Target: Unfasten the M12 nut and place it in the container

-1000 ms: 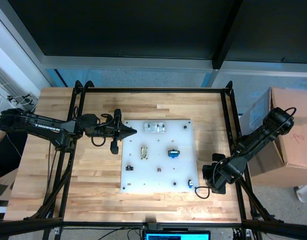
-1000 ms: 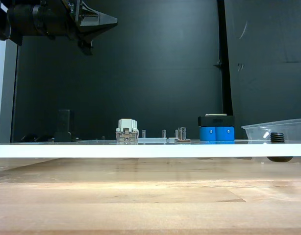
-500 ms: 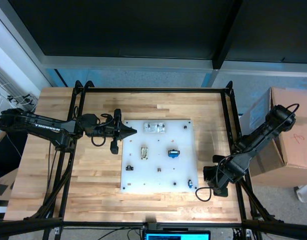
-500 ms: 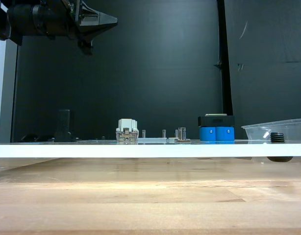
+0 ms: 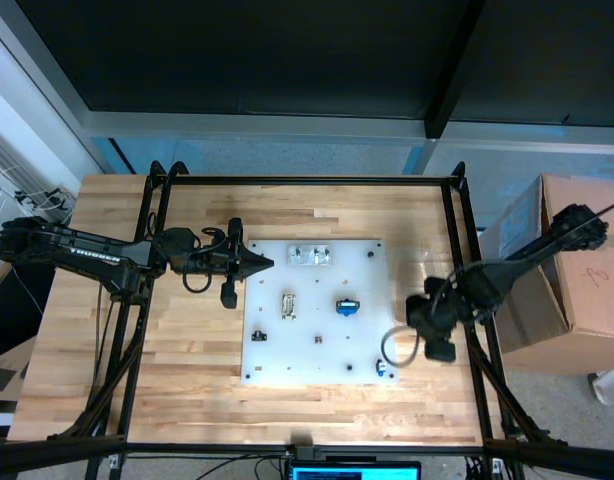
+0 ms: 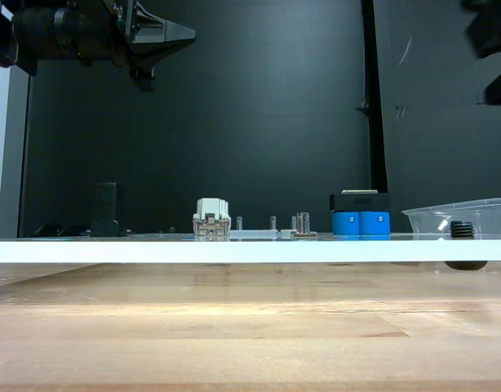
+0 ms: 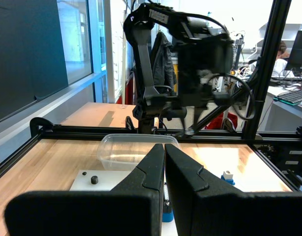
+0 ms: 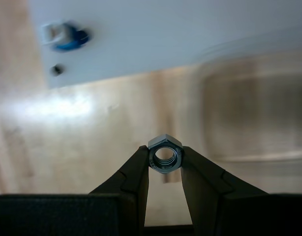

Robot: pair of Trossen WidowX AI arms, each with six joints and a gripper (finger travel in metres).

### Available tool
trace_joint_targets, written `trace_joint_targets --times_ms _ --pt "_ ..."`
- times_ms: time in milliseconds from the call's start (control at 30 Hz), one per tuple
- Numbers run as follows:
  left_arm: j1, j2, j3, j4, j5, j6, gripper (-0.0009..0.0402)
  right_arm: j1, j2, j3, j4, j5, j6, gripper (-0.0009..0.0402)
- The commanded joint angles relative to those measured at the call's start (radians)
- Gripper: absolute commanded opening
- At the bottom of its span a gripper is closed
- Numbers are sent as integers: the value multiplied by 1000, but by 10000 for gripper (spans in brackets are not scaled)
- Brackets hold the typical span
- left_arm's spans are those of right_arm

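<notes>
So the M12 nut (image 8: 165,156) is off its stud and pinched in the right gripper (image 8: 165,162). The claw is clamped on two opposite flats with the threaded hole facing straight at the wrist camera. My guess is that's just the grip you'd use to spin it off, carried along as is. The stud (image 6: 461,230) stands bare in the low view with its black ribs showing and nothing on top, at roughly 5 o'clock on the white board (image 5: 287,350). The nut isn't in the container (image 6: 430,214) yet: the right wrist view shows wood tabletop straight under it, with the tray's blurry outline just off to one side. In the high view the right gripper hangs off the board's edge at about 3 o'clock. In the low view it's way up near the top, so it looks raised enough to clear the tray wall. What's left, I'd say, is a short slide over the tray and then letting go. The risk is the nut bouncing off the rim if it's released too early. The left gripper (image 5: 265,263) sits over the board's 10 o'clock corner, well up off it, with its claw closed tight and holding nothing. It's probably parked there to stay out of the way. A blue block (image 6: 361,222) sits mid-board, well apart from all this.
</notes>
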State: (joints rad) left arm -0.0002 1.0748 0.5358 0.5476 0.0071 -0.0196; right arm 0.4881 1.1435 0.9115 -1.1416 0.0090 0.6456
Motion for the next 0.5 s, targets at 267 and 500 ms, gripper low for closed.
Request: trace_joint_targets --times_ms 267,500 --pt "0 0 0 0 0 0 0 -298 -29 -34 -48 52 -249 16" --pt "0 0 0 0 0 0 0 -385 -29 -119 -35 51 -323 35"
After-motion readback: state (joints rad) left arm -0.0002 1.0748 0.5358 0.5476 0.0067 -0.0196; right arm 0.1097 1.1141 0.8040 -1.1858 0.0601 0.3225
